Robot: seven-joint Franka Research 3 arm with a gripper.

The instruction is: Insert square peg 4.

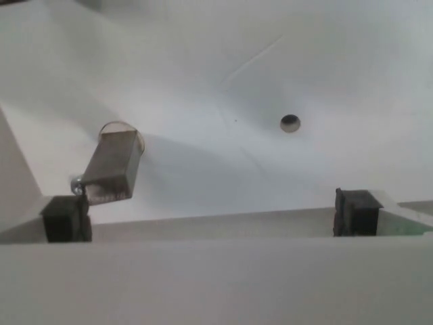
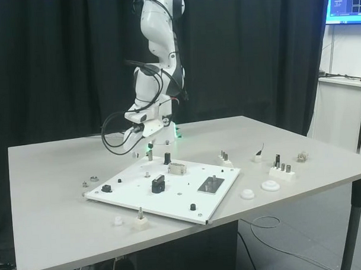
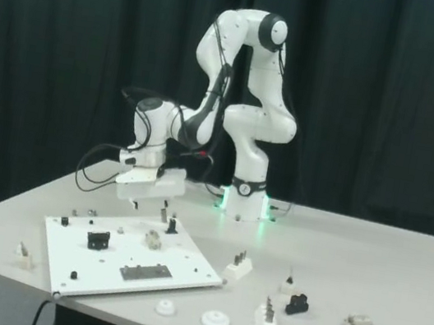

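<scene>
The grey bench (image 2: 63, 174) carries one white board (image 2: 171, 197), laid flat so its sockets face up. One white arm (image 3: 245, 92) reaches over the board's far edge, likely lining up an insertion. Its gripper (image 1: 210, 210) is spread wide, pinching nothing. One square peg (image 1: 111, 166) stands tilted on the board, beside one fingertip.

Even overhead light, black curtain backdrop; square peg (image 1: 111, 166) casts soft shadow on white board (image 1: 203, 81); wrist foreground blurred.
</scene>
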